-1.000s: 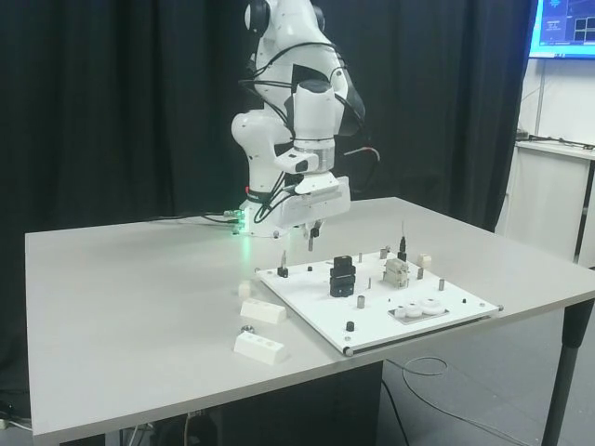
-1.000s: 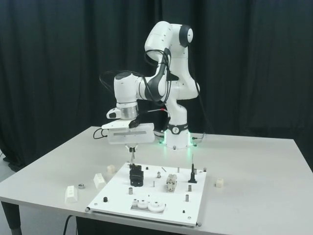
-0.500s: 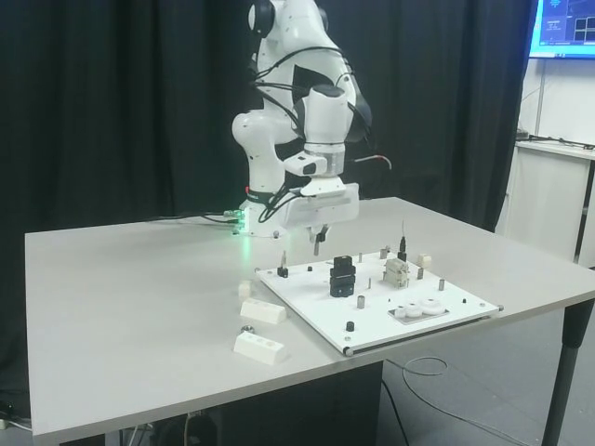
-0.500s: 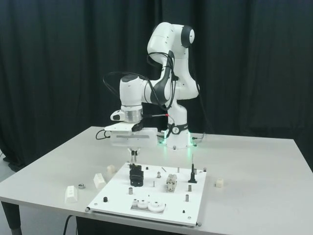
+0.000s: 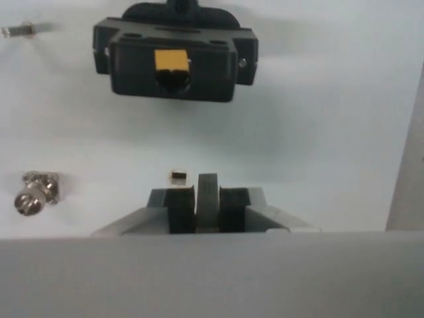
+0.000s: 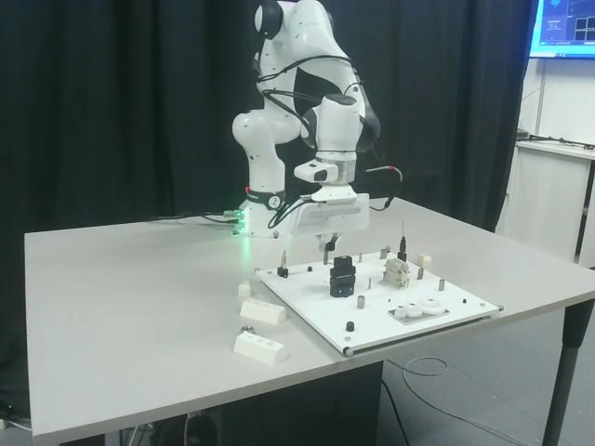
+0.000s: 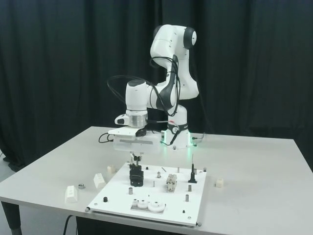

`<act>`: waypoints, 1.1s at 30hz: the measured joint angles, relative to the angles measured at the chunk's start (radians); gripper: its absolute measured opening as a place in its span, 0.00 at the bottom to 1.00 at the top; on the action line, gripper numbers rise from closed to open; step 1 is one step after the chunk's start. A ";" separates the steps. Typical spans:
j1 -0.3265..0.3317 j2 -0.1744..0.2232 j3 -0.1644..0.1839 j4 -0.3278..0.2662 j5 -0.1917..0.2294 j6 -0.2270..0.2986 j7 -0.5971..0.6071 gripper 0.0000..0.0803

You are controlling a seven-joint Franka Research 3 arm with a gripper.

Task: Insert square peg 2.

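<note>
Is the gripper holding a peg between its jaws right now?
Yes, in the wrist view a grey peg sits clamped upright between the two black pads of the gripper, above the white board.

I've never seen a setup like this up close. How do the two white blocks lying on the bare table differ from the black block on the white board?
The two white blocks are white, low and long, lying flat on the grey table beside the board; the black block is black, taller than wide, standing upright on the white board.

The white blocks lie away from the claw; the black block stands almost under it.

All three rest free of the claw.
</note>
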 joint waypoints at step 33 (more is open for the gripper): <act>0.000 0.001 0.029 -0.072 0.003 0.080 0.065 0.09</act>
